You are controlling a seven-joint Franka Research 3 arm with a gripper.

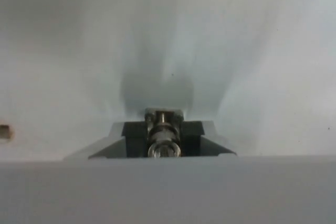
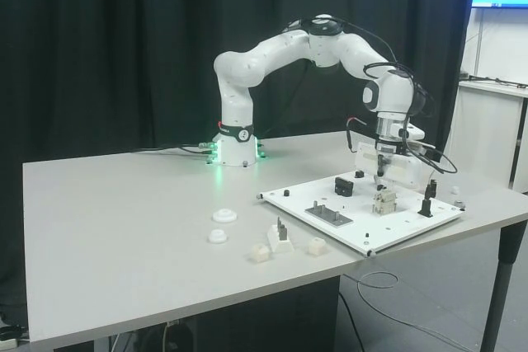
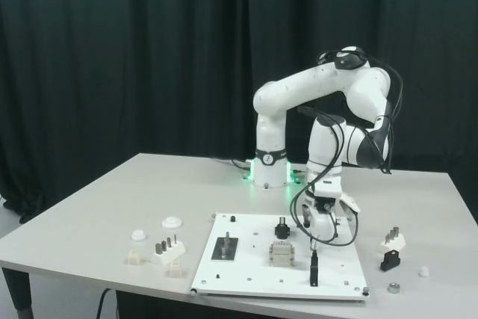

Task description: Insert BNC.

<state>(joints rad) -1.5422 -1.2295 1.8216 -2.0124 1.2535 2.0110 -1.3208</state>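
The white seven-joint arm [image 2: 305, 51] reaches out from its green-lit base [image 2: 233, 154] over the flat white assembly board [image 3: 246, 270] that lies on the grey table [image 2: 115, 212]. Its gripper [image 2: 381, 172] hangs low above the board; whether it is wide, narrow or clasping anything cannot be told from these views. In the wrist view a metal cylindrical BNC connector [image 1: 164, 139] sits in a black and grey bracket [image 1: 134, 140] on the white surface. In the second room view the small grey block fixture [image 3: 281, 252] stands on the board beside and in front of the gripper [image 3: 320, 223], with a black round knob [image 3: 282, 228] behind it and a black upright post [image 3: 314, 268] near the board's front edge. Off the board, small white round parts [image 2: 223, 216] rest on the table.
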